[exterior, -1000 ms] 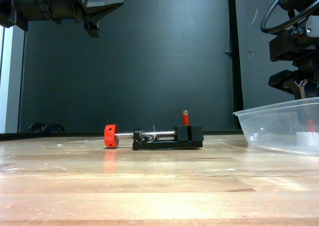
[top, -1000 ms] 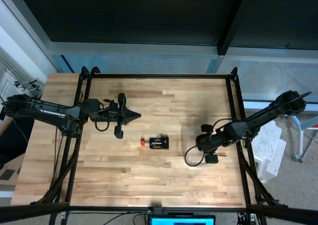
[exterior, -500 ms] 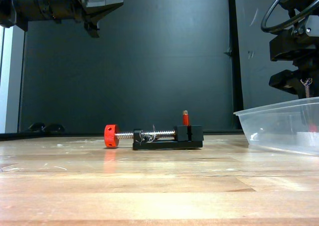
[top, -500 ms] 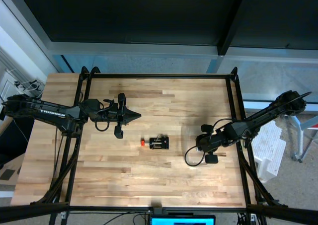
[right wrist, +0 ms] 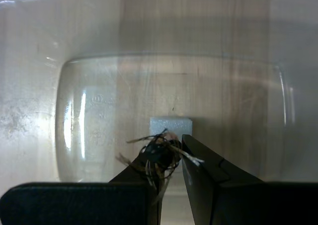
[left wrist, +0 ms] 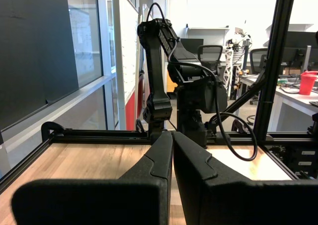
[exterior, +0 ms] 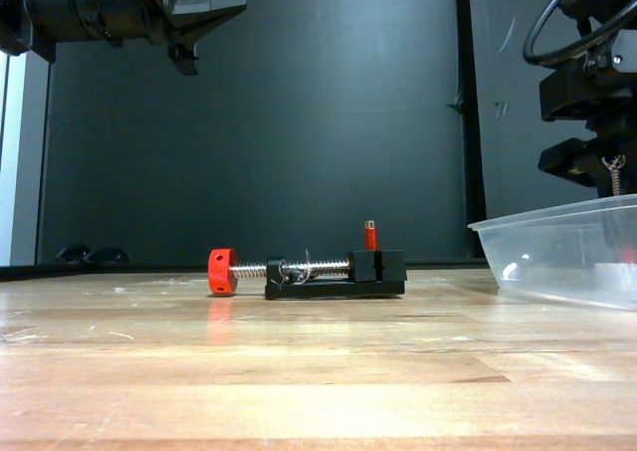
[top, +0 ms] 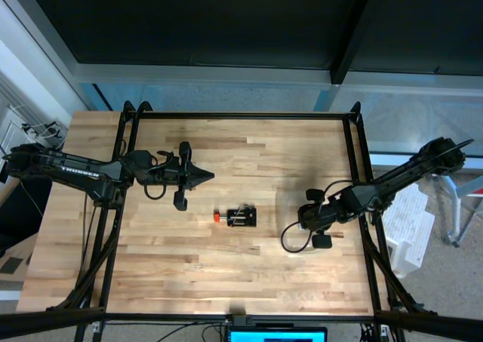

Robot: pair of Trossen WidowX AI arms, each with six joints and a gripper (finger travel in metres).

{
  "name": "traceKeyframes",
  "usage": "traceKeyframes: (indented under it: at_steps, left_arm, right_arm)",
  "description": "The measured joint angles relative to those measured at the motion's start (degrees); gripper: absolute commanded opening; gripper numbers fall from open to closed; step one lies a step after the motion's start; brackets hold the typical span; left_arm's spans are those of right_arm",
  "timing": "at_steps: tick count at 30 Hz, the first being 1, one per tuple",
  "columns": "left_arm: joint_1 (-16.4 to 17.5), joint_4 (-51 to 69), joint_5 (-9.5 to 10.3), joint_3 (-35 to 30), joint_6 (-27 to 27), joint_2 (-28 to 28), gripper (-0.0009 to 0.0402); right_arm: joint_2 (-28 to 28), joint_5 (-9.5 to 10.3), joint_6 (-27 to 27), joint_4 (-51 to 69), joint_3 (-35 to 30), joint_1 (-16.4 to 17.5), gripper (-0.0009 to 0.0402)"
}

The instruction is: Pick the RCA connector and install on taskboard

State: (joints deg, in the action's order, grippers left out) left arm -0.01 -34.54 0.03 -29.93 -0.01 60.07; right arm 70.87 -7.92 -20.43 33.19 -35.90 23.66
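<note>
From above, the left gripper [top: 210, 176] hangs over the far-left part of the wooden table [top: 226, 274], pointing inward, well apart from the taskboard [top: 240, 218], which lies near the middle with its red knob [top: 216, 217] at the end toward the left arm. The right gripper [top: 308, 220] points down to the right of the taskboard, apart from it. At table height, the left gripper [exterior: 239, 6] sits high above the wood with its tips drawn to a single point. The taskboard [exterior: 333, 272] rests flat, the red knob [exterior: 221, 271] on a silver threaded rod at one end and a small red post [exterior: 370, 235] standing upright on the black block at the other. To the right stands a clear plastic tray [exterior: 537, 247], and the right gripper [exterior: 609, 158] hangs just above its rim with a short braided strand dangling from it. Seen along the left gripper [left wrist: 172, 135], its two fingers are pressed together with nothing between them. Seen along the right gripper [right wrist: 173, 141], the fingers are clenched on the RCA connector [right wrist: 158, 154], a small dark piece with frayed silvery strands, held clear above the tray [right wrist: 69, 111], where a pale square block [right wrist: 170, 125] lies on the floor
</note>
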Motion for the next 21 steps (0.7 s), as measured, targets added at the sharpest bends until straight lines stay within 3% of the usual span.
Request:
traceKeyframes:
  at_steps: [10,21]
  left_arm:
    - [0.0,0.0,0.0,0.0,0.0,0.0,0.0]
    - [0.0,0.0,0.0,0.0,0.0,0.0,0.0]
  right_arm:
    - [-5.1,0.0,0.1,7.3,-3.8,0.0,0.0]
    - [-9.0,0.0,0.1,18.8,-12.2,-0.2,0.0]
